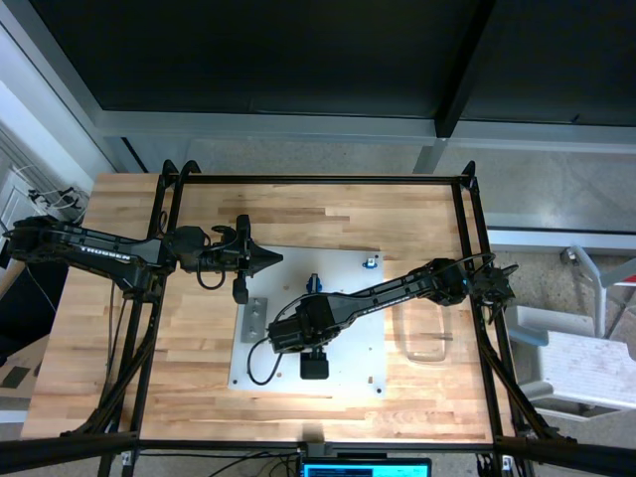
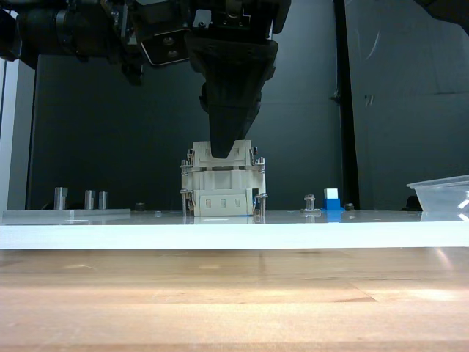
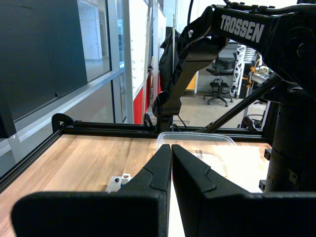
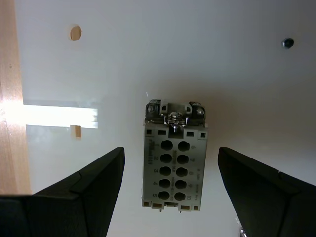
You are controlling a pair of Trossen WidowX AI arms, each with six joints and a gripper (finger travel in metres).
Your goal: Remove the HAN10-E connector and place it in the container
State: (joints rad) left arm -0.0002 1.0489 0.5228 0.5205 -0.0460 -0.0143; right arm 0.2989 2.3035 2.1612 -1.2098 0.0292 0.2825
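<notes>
**A:** Why does the right end effector (image 2: 223,147) hang straight down over the white board (image 1: 358,298)?

**B:** It's lined up to grasp from above. In the right wrist view its fingers are spread wide, one on each side of the HAN10-E connector (image 4: 173,168), touching neither, so it holds nothing yet

**A:** And the connector itself?

**B:** It's seated upright on the board, toward the near edge, with its numbered socket face up (the metal clamp (image 4: 174,116) at one end looks like what ties it down). I'd judge that's why the approach is vertical: it has to come off in a straight lift

**A:** The container (image 2: 440,198)?

**B:** On the tabletop (image 1: 129,338), just beside the board's right edge, probably set close so the carry is short

**A:** And the left end effector (image 3: 171,150)?

**B:** It's over the board's far left corner, held level, with its fingers pressed together on nothing. That's well apart from the connector, I'd guess to keep out of the working arm's way
</notes>
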